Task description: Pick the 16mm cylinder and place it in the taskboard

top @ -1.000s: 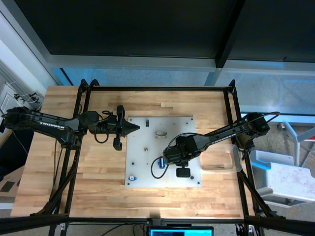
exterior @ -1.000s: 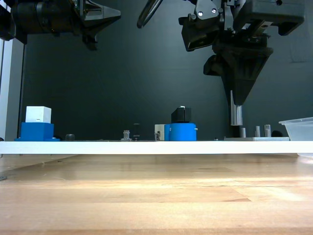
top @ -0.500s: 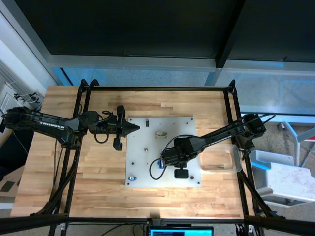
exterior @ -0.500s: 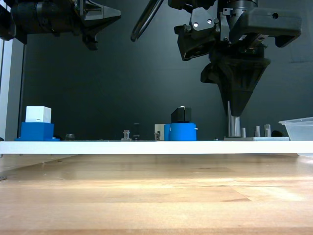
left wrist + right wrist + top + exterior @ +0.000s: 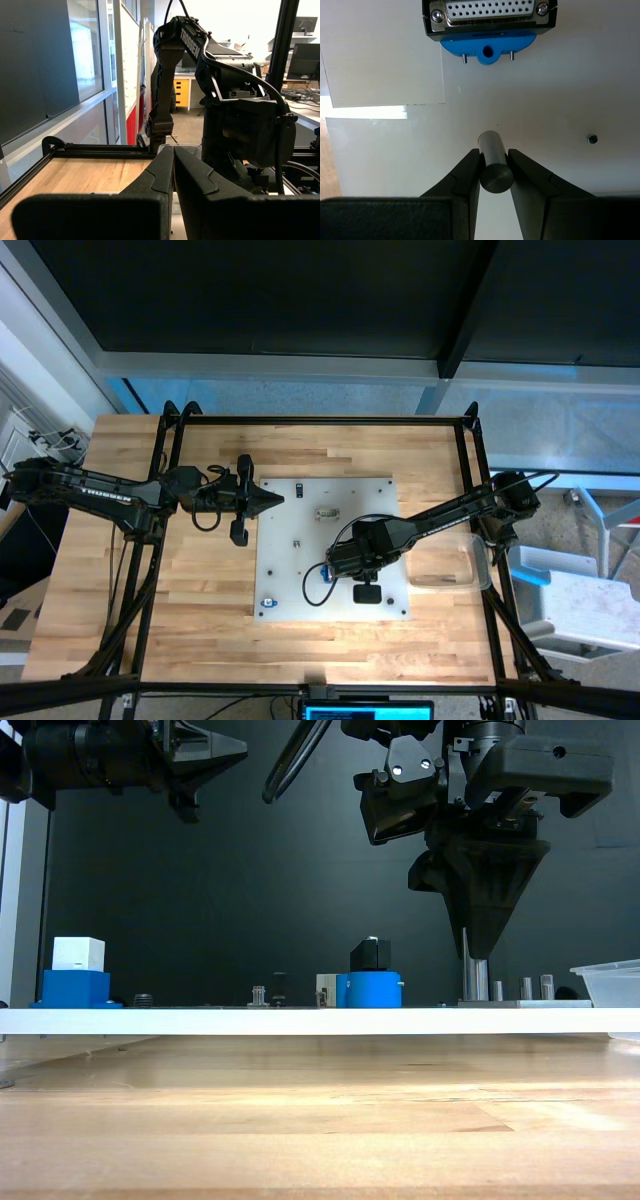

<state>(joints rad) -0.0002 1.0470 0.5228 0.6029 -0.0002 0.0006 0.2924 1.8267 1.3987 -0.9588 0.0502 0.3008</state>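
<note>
Pickup looks done from where I stand: the right gripper (image 5: 492, 161) is clamped on the 16mm cylinder (image 5: 494, 165), one finger on each side of its upper end, and the stub hangs upright from the tips. In the low view the right gripper (image 5: 475, 956) points straight down and the cylinder (image 5: 474, 978) reaches from its tips almost to the surface of the taskboard (image 5: 200, 1018). I cannot tell whether the lower end already touches the board or sits a shade above it.

Straight ahead of the gripper on the white plate is a blue fitting (image 5: 489, 47) with a multi-pin connector on it, apart from the cylinder. Off to the gripper's outer side stand a few small metal pegs (image 5: 526, 987), and beyond them a clear tray (image 5: 610, 982) sits on the tabletop (image 5: 200, 620).

The left gripper (image 5: 173, 165) is pressed shut on nothing. It hangs high near the far left edge of the taskboard (image 5: 290, 580), well apart from the work.

What remains, I'd judge, is the placing: bringing the cylinder into its seat, lowering it fully, then letting go and lifting clear. No hole shows under the stub from here, so the alignment is hard to vouch for.
</note>
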